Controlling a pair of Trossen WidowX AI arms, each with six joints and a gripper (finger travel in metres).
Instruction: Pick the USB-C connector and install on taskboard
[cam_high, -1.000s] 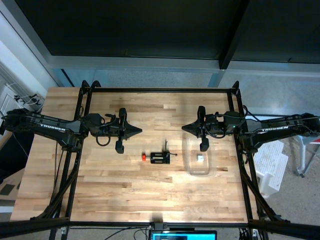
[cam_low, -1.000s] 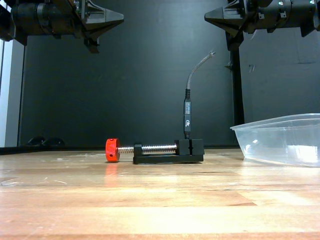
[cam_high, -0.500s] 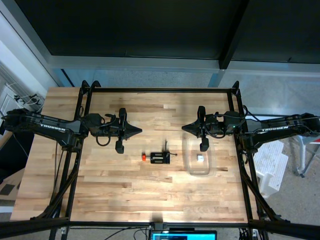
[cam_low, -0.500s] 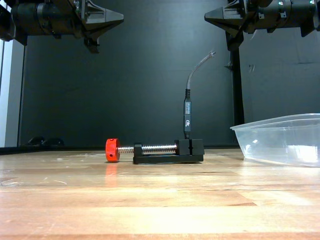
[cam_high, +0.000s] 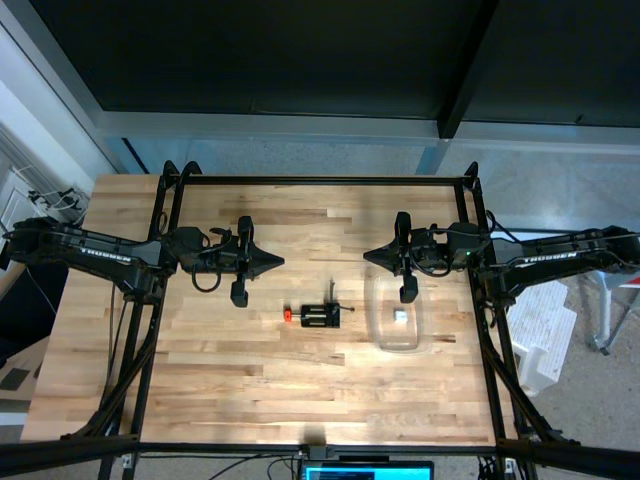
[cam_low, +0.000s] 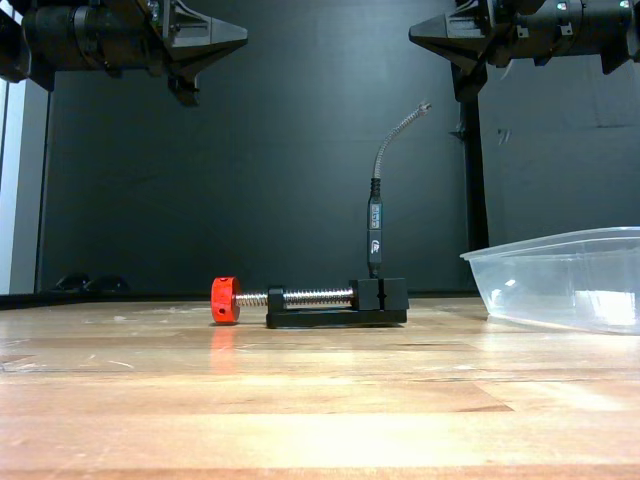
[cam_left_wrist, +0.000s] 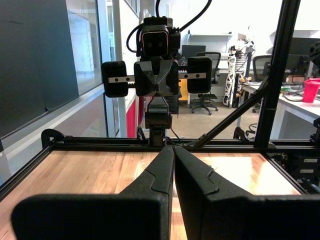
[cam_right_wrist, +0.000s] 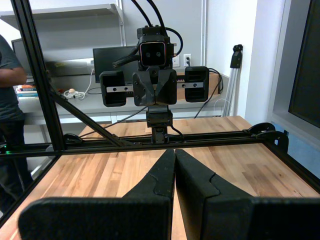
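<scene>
The taskboard (cam_high: 320, 316) is a small black block with a red-orange knob (cam_low: 225, 299), lying at the table's middle. The USB-C connector (cam_low: 374, 235) stands upright in the block's right end, its braided cable curving up above it. My left gripper (cam_high: 280, 262) hangs high over the table, up and to the left of the block, its fingers pressed together and empty (cam_left_wrist: 173, 148). My right gripper (cam_high: 366, 258) hangs high to the block's upper right, facing the left one, also shut with nothing in it (cam_right_wrist: 174, 151).
A clear plastic tray (cam_high: 398, 318) sits right of the block, holding a small white square piece (cam_high: 399, 315). A black frame (cam_high: 320, 181) borders the wooden table's back and sides.
</scene>
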